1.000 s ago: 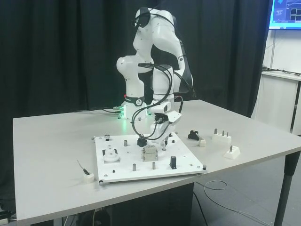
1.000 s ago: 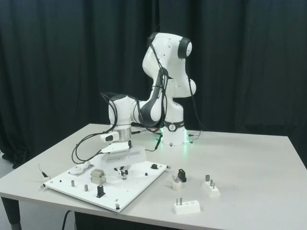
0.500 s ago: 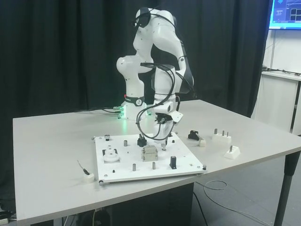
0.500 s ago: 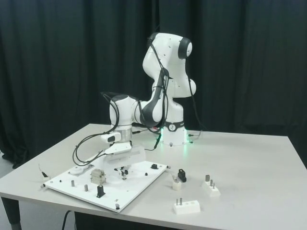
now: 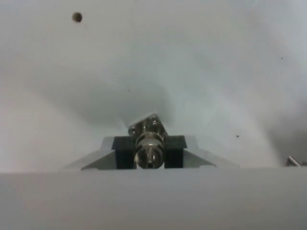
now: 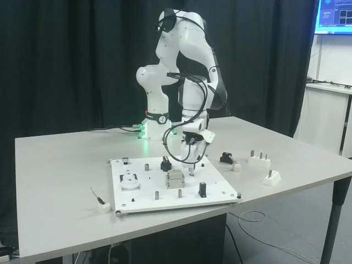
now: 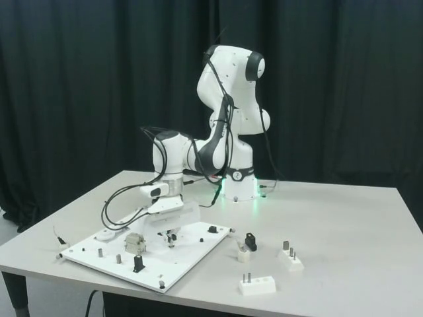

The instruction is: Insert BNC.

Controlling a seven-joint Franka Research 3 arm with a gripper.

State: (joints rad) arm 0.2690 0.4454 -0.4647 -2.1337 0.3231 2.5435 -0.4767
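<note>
In the wrist view a metal BNC plug (image 5: 149,147) stands upright between the two black pads (image 5: 123,152) of my gripper (image 5: 149,155), which is shut on it. Its lower end meets a square metal socket flange (image 5: 144,123) on the white board (image 5: 216,72). From the first room view, the gripper (image 6: 191,163) points straight down over the right middle of the board (image 6: 220,192), with the plug (image 6: 191,171) under it. The second room view shows the gripper (image 7: 170,235) low over the board (image 7: 192,261).
On the board stand a grey block (image 6: 175,179), a black bracket (image 6: 202,189), a white round part (image 6: 130,182) and several short pegs. Off it to the right lie a black part (image 6: 226,158) and two white peg blocks (image 6: 258,159) (image 6: 271,177). A wired white piece (image 6: 102,208) lies at the left.
The hand has turned about its vertical axis over the same spot on the board, with the wrist and cables swinging round. The plug stays under the fingers.
</note>
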